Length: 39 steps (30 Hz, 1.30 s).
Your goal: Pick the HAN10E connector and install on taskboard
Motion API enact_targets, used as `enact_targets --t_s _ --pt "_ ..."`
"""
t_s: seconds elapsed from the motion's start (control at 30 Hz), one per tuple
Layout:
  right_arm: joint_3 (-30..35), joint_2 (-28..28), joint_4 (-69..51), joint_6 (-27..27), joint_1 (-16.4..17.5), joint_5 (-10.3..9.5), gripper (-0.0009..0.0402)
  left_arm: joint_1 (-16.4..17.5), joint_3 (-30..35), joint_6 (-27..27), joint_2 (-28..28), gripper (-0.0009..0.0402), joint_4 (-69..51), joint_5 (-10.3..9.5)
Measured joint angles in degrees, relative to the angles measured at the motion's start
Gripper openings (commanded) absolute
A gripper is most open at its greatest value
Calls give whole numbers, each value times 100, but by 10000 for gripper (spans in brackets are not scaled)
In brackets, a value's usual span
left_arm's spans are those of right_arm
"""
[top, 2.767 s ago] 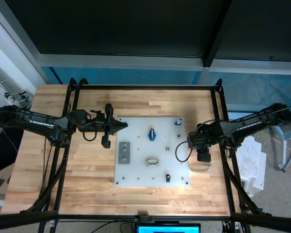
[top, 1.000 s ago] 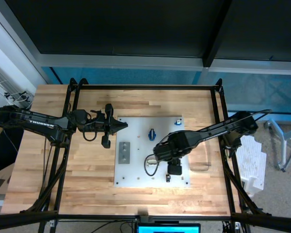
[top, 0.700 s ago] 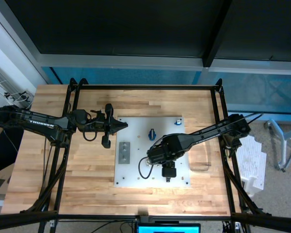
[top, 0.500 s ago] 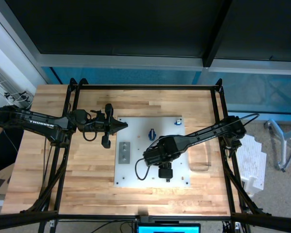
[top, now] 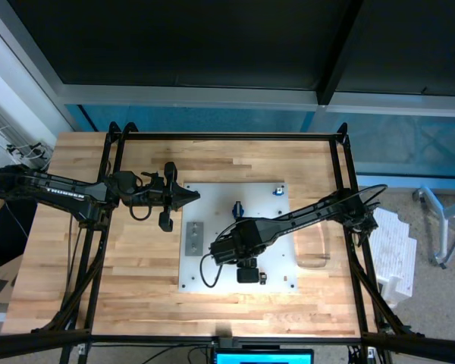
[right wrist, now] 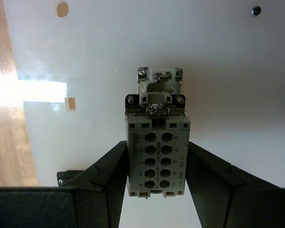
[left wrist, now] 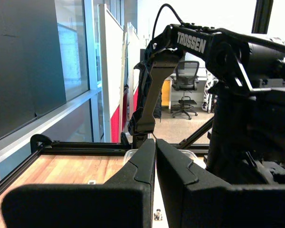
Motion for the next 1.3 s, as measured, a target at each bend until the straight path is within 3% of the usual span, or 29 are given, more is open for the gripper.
enact_targets --t_s 1.3 --pt "0 87 234 -273 -166 17 87 2 2 0 0 1 0 0"
